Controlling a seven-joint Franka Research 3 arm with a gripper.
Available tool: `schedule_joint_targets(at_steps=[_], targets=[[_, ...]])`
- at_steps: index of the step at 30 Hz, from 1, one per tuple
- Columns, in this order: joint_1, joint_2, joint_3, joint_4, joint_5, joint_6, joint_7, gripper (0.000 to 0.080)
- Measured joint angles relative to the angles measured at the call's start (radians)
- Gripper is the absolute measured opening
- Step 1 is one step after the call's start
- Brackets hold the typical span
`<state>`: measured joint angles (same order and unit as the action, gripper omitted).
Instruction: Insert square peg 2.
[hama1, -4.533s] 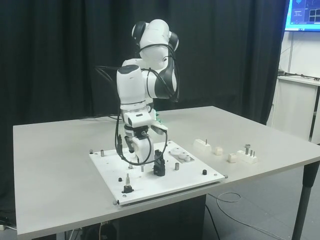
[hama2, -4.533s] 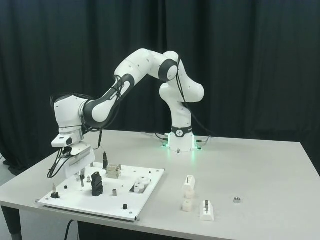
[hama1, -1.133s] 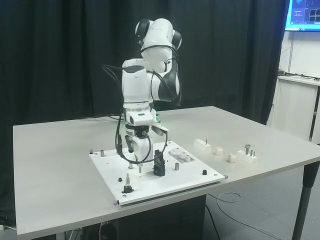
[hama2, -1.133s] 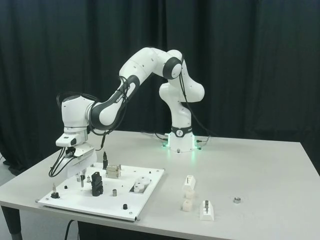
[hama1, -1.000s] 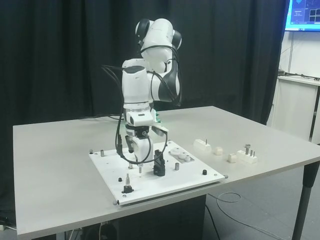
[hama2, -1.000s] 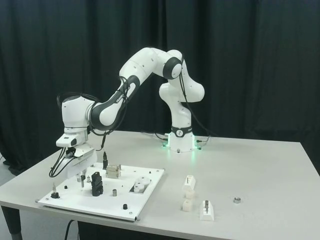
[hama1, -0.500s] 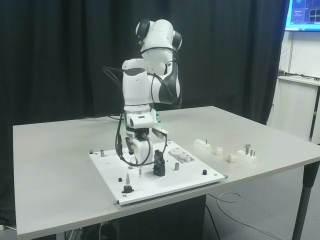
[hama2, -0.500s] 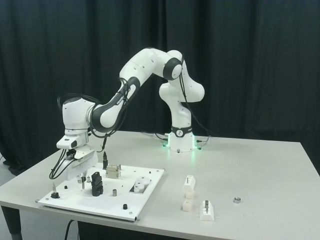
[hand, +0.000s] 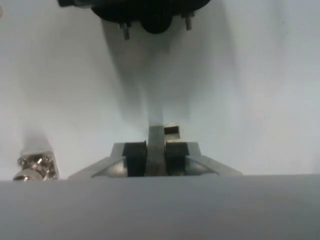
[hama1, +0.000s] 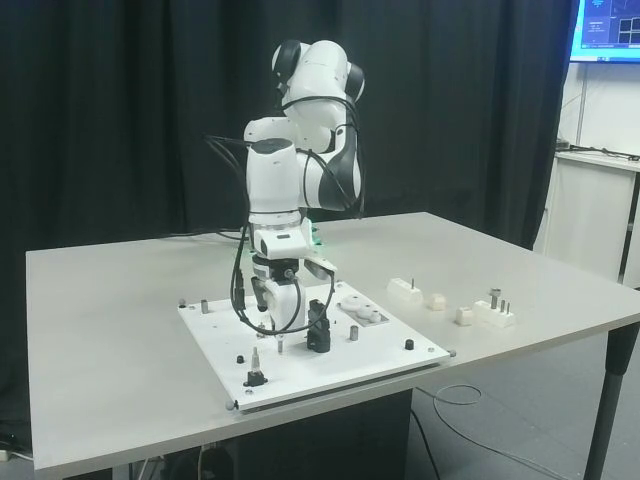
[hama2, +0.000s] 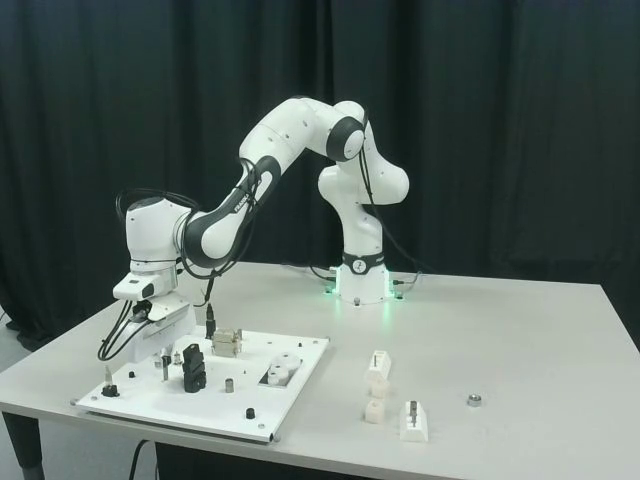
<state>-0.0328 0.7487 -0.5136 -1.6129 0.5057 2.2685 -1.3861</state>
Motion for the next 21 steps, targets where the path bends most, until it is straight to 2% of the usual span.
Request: schedule_joint_targets(at_steps=[21], targets=[[0.0, 0.001, 0.002, 0.0, 0.001, 0.01, 0.007, 0.0075]])
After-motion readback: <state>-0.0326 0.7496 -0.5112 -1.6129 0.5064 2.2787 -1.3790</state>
